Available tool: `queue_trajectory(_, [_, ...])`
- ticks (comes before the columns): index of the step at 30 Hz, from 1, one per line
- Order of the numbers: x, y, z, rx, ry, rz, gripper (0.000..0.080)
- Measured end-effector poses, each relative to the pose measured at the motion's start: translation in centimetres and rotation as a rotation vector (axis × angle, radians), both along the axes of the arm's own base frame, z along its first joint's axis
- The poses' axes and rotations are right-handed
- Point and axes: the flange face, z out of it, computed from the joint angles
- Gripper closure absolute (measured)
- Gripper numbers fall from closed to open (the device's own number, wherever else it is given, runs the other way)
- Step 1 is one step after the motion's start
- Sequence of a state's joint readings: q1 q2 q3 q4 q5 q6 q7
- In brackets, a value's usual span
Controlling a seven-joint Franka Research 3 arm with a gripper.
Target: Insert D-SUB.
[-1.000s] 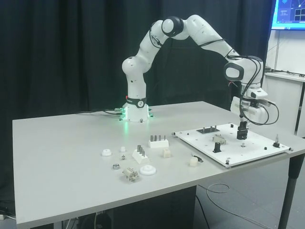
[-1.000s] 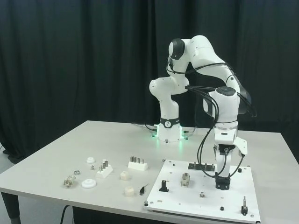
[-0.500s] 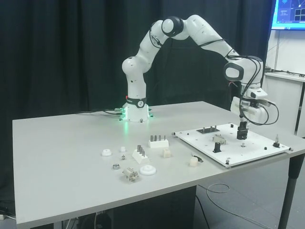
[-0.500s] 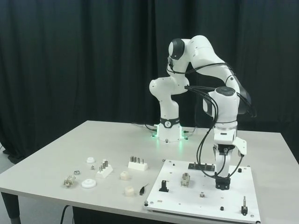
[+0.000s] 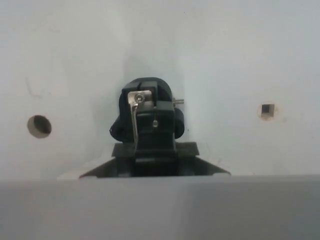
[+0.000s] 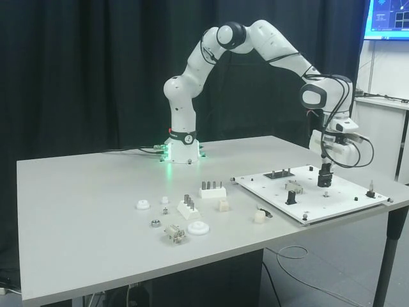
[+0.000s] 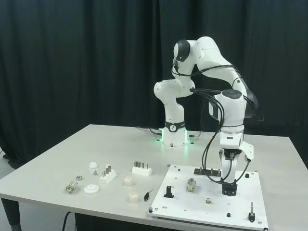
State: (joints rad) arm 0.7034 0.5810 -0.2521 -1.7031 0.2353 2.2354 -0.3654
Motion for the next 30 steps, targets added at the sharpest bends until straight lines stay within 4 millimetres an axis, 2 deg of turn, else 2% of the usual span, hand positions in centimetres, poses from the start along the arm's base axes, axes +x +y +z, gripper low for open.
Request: queue_trajectory(30, [-0.42, 0.7, 0.0, -0.001, 0.003, 0.012, 0.0649])
